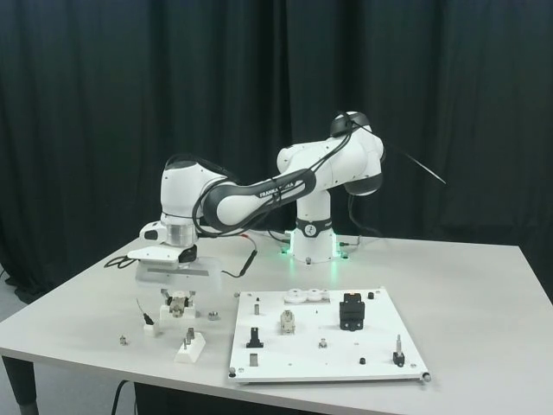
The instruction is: Place waterproof.
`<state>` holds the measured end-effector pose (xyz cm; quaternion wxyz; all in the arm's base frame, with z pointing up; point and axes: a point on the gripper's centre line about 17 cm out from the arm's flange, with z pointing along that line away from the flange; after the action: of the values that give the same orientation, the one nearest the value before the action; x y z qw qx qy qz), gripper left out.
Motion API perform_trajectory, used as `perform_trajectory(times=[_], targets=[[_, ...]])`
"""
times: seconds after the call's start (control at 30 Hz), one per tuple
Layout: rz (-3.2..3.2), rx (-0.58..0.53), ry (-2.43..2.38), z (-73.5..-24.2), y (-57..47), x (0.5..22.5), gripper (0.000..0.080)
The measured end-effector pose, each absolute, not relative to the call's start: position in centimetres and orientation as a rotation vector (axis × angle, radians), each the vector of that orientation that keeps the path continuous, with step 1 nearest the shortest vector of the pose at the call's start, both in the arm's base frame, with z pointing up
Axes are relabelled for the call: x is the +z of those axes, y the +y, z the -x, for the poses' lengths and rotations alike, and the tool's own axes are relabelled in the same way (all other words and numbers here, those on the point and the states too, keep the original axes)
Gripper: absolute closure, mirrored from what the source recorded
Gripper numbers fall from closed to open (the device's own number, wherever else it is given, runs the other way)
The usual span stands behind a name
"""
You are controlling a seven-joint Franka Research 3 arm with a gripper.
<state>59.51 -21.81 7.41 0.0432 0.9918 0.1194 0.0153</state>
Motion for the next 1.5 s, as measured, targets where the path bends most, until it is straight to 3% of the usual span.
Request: perform_trajectory(times=[1.5], targets=[[-3.029, 0.052, 0.360, -59.57, -22.04, 7.76, 0.0492]])
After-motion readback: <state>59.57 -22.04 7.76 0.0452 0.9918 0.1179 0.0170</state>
